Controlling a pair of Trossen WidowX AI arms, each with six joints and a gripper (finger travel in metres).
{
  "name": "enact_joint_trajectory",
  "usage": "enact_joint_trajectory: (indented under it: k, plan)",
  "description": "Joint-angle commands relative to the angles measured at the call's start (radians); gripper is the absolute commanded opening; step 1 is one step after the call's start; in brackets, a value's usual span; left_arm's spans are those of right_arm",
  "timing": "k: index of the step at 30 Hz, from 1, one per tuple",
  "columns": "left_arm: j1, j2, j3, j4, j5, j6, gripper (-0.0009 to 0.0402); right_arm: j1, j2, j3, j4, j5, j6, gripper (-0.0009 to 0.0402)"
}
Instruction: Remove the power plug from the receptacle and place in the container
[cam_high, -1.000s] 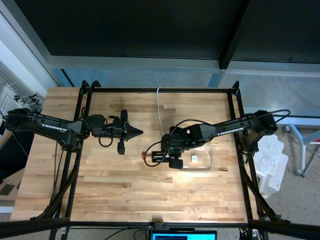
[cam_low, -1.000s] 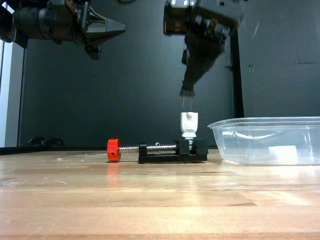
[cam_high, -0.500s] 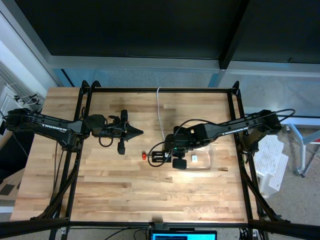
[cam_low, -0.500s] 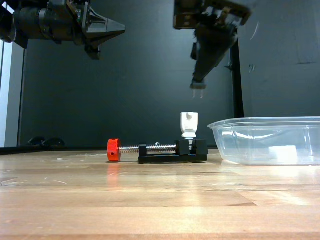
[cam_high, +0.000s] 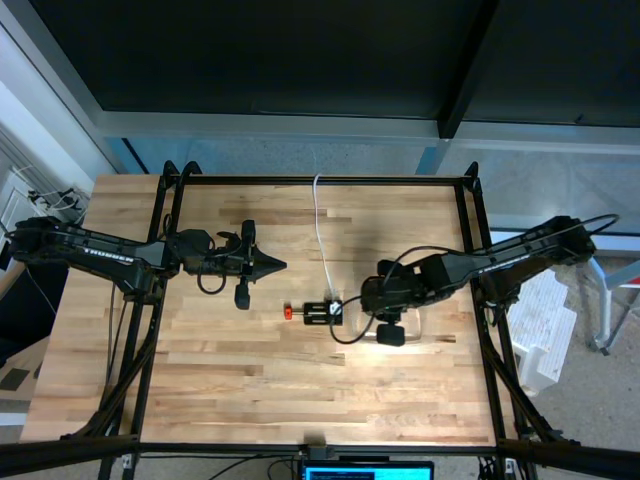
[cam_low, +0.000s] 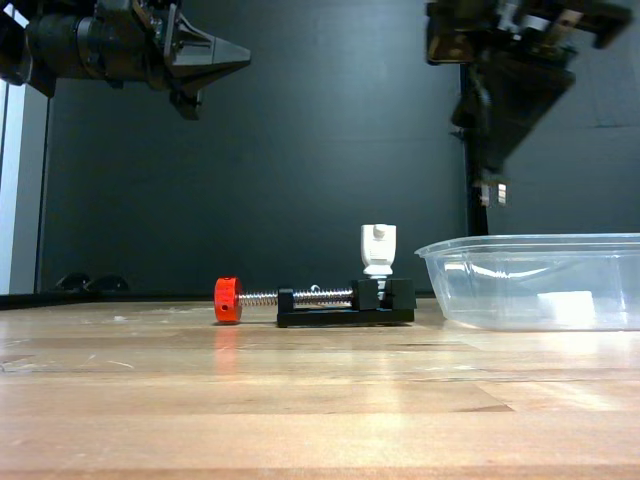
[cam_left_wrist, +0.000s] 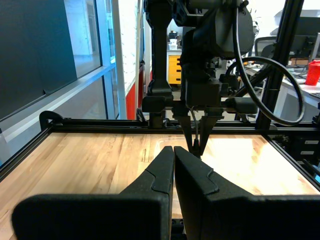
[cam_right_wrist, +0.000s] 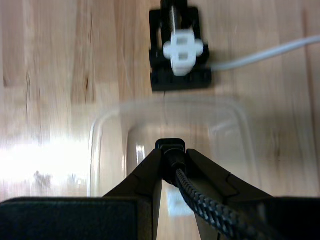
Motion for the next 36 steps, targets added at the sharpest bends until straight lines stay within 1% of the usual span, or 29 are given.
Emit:
enact_joint_trajectory:
  k: [1, 8, 12, 18, 21, 30, 36]
  plan:
    - [0.000, 0.000, 0.000, 0.000, 0.000, 0.000, 0.0000, 0.009, -0.043, -0.056, 0.002, 0.002, 0.018, 0.0000]
    - [0.000, 0.000, 0.000, 0.000, 0.000, 0.000, 0.0000, 0.042, -0.126, -0.168, 0.000, 0.001, 0.091, 0.0000]
    - [0.000, 0.000, 0.000, 0.000, 0.000, 0.000, 0.0000, 0.061, -0.159, -0.221, 0.000, 0.001, 0.111, 0.0000]
    - [0.000, 0.000, 0.000, 0.000, 0.000, 0.000, 0.0000, 0.069, -0.175, -0.253, 0.002, 0.001, 0.145, 0.0004]
    - [0.000, 0.000, 0.000, 0.000, 0.000, 0.000, 0.0000, 0.070, -0.174, -0.250, 0.010, 0.002, 0.147, 0.0022]
    - [0.000, 0.000, 0.000, 0.000, 0.000, 0.000, 0.0000, 0.073, -0.174, -0.251, 0.026, 0.001, 0.149, 0.0107]
    - [0.000, 0.000, 0.000, 0.000, 0.000, 0.000, 0.0000, 0.075, -0.174, -0.251, 0.026, 0.001, 0.150, 0.0140]
